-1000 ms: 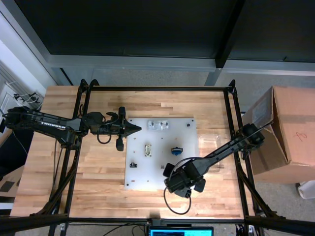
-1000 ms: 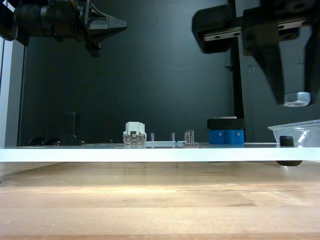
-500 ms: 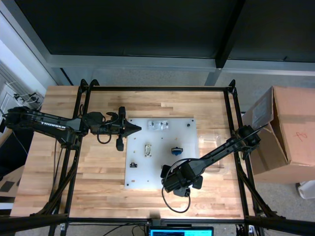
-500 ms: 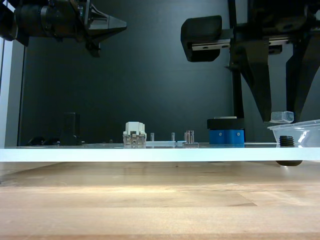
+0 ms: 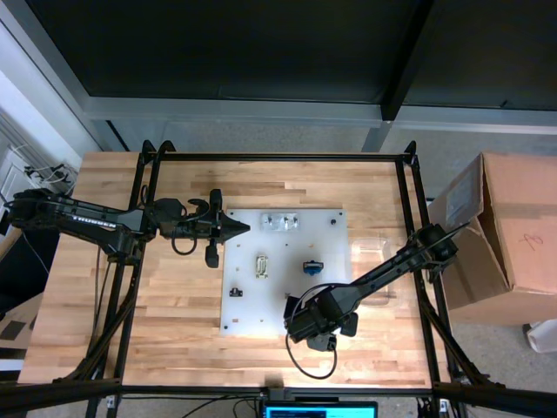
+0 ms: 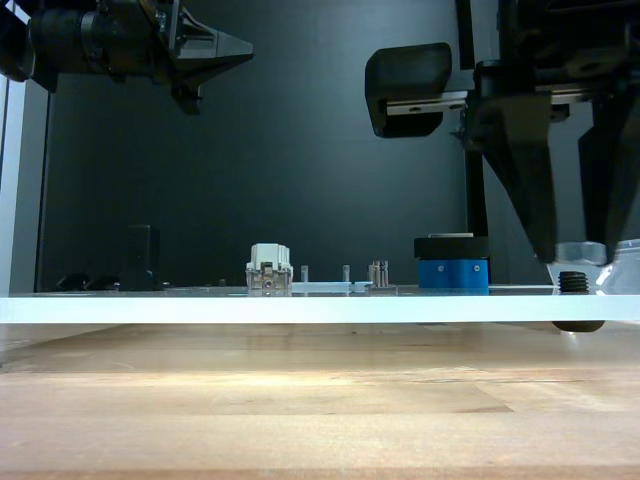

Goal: Pick the M12 nut and place it on its threads and fasten

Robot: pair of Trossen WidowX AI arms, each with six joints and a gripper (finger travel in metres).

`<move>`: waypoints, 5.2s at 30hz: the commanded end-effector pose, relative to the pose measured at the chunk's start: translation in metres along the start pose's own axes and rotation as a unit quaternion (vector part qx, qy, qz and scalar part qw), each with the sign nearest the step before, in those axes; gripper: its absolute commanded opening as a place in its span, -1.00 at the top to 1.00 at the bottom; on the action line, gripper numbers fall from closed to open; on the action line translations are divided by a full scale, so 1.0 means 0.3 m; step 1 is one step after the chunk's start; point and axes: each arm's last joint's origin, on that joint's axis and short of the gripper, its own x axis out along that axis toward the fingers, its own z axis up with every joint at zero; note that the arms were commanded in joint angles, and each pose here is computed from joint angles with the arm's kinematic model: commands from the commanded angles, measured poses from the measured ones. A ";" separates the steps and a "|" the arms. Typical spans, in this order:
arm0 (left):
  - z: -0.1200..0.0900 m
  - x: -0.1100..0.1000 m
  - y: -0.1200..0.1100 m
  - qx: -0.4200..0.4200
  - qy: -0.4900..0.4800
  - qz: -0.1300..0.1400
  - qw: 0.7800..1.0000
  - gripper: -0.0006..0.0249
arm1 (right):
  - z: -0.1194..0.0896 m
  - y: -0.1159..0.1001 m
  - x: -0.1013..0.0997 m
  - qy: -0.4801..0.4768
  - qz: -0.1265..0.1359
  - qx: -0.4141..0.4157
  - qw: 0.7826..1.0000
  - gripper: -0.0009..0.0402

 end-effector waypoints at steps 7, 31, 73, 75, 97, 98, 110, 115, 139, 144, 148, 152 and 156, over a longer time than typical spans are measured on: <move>0.001 0.000 0.000 0.000 -0.001 0.000 1.000 0.95 | -0.001 -0.003 0.029 0.009 0.010 -0.007 1.000 0.96; 0.001 0.000 0.000 0.000 0.000 0.000 1.000 0.95 | -0.032 -0.019 0.012 0.008 0.007 0.009 1.000 0.96; 0.001 0.000 0.000 0.000 0.000 0.000 1.000 0.95 | -0.029 -0.031 -0.023 0.010 0.005 0.220 0.975 0.96; 0.001 0.000 0.000 0.000 0.000 0.000 1.000 0.95 | -0.030 -0.029 -0.023 0.013 0.007 0.220 0.975 0.96; 0.001 0.000 0.000 0.000 0.000 0.000 1.000 0.95 | -0.011 -0.057 -0.019 0.037 0.033 0.315 0.948 0.96; 0.001 0.000 0.000 0.000 0.000 0.000 1.000 0.95 | -0.011 -0.057 -0.019 0.037 0.033 0.319 0.947 0.96; 0.001 0.000 0.000 0.000 0.000 0.000 1.000 0.95 | -0.010 -0.054 -0.019 0.039 0.035 0.318 0.947 0.96; 0.001 0.000 0.000 0.000 -0.001 0.000 1.000 0.95 | -0.005 -0.058 0.002 0.046 0.044 0.318 0.946 0.96; 0.001 0.000 0.000 0.000 0.000 0.000 1.000 0.95 | -0.001 -0.059 0.039 0.049 0.056 0.335 0.939 0.96; 0.001 0.000 0.000 0.000 0.000 0.000 1.000 0.95 | -0.002 -0.057 0.047 0.050 0.055 0.358 0.931 0.96; 0.001 0.000 0.000 0.000 0.000 0.000 1.000 0.95 | -0.003 -0.059 0.048 0.051 0.053 0.389 0.918 0.96; 0.001 0.000 0.000 0.000 0.000 0.000 1.000 0.95 | -0.009 -0.060 0.050 0.057 0.051 0.446 0.892 0.96; 0.001 0.000 0.000 0.000 0.000 0.000 1.000 0.95 | -0.011 -0.060 0.052 0.062 0.049 0.497 0.864 0.96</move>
